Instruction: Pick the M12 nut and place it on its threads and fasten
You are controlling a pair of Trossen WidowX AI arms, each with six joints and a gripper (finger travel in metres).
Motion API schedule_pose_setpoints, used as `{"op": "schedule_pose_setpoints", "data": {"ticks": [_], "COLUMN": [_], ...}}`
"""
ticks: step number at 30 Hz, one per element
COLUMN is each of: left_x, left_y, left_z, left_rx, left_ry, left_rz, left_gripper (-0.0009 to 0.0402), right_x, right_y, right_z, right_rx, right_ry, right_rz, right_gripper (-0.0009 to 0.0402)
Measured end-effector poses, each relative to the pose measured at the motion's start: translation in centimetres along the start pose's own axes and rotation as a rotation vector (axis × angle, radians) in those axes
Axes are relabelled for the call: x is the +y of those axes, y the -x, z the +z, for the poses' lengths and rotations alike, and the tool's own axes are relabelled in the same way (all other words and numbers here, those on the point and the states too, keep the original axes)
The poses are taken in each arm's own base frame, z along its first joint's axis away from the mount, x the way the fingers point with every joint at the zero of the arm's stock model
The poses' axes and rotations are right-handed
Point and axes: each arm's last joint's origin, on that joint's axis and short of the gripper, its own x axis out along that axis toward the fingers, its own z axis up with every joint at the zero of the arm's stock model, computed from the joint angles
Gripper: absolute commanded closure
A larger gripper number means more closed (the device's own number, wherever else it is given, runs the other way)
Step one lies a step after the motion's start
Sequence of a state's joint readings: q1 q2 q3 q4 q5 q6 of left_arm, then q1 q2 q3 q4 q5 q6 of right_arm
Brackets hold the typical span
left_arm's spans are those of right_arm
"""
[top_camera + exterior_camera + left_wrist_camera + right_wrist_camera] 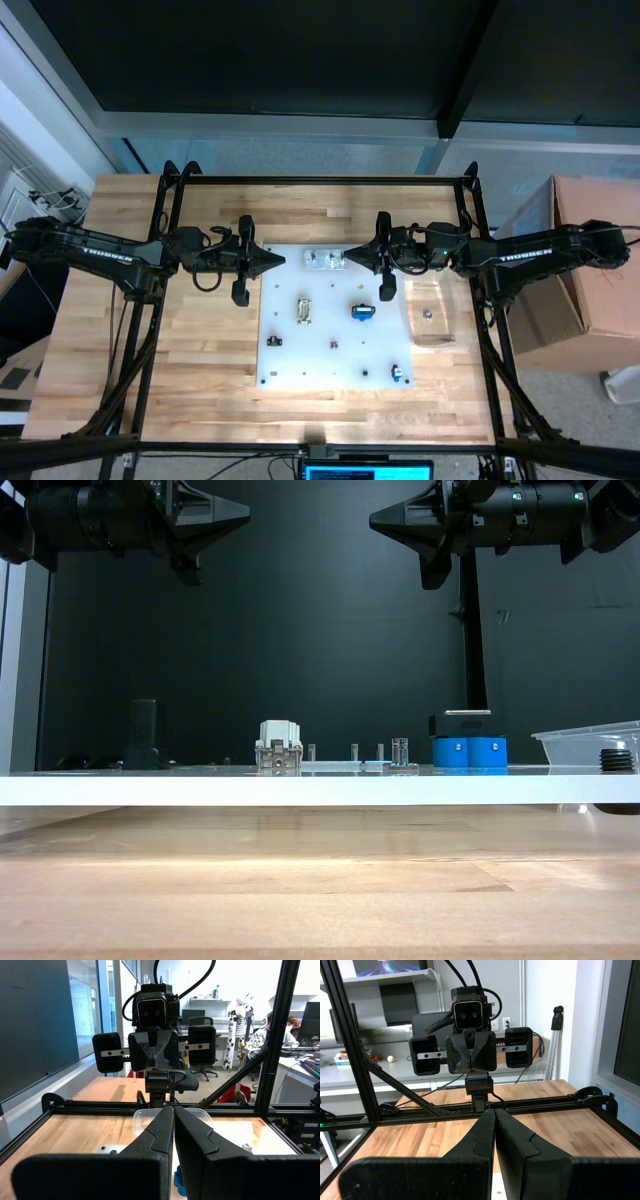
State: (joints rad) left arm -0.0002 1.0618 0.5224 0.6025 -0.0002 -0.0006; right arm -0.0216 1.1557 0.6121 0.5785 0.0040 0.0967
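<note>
Lying loose on the floor of the clear plastic tray, the small silver M12 nut sits just off the right edge of the white task board, clear of its seat and held by neither arm; the high view shows that it is truly inside the tray; the black ribbed stud stands upright near the board's near right edge with its ribs bare, and in the low view it shows in front of the tray; the left gripper hangs high above the board's far left corner, pointing inward toward the right, its jaws closed tip to tip with nothing between them, as the left wrist view shows; the right gripper hangs at a like height above the board's far edge, pointing toward the left, its jaws likewise pressed together and empty; the two gripper tips face each other, apart, over a silver fitting at the board's far edge; on the board also stand a grey connector block left of the middle and a blue part to its right; the board lies on a wooden worktop framed by black rails.
</note>
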Motion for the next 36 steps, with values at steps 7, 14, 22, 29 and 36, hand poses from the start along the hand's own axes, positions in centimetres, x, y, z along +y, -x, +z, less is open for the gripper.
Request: {"op": "schedule_pose_setpoints", "data": {"ticks": [7,14,22,29,36], "left_x": [0.0,0.0,0.0,0.0,0.0], "left_y": [-0.01,0.0,-0.01,-0.01,-0.01], "left_z": [0.0,0.01,0.0,0.0,0.0], "left_rx": [0.0,0.0,0.0,0.0,0.0], "left_ry": [0.0,0.0,0.0,0.0,0.0], "left_rz": [0.0,0.0,0.0,0.0,0.0], "left_gripper": [0.0393,0.0393,0.0393,0.0393,0.0393], "right_x": [-0.01,-0.01,-0.01,0.0,-0.04], "right_y": [0.0,0.0,0.0,0.0,0.03], "right_z": [0.0,0.0,0.0,0.0,-0.69], "right_rx": [0.0,0.0,0.0,0.0,0.072], "right_ry": [0.0,0.0,0.0,-0.001,-0.012], "right_rz": [0.0,0.0,0.0,0.0,-0.005], "right_gripper": [0.0393,0.0393,0.0393,0.0393,0.0393]}}
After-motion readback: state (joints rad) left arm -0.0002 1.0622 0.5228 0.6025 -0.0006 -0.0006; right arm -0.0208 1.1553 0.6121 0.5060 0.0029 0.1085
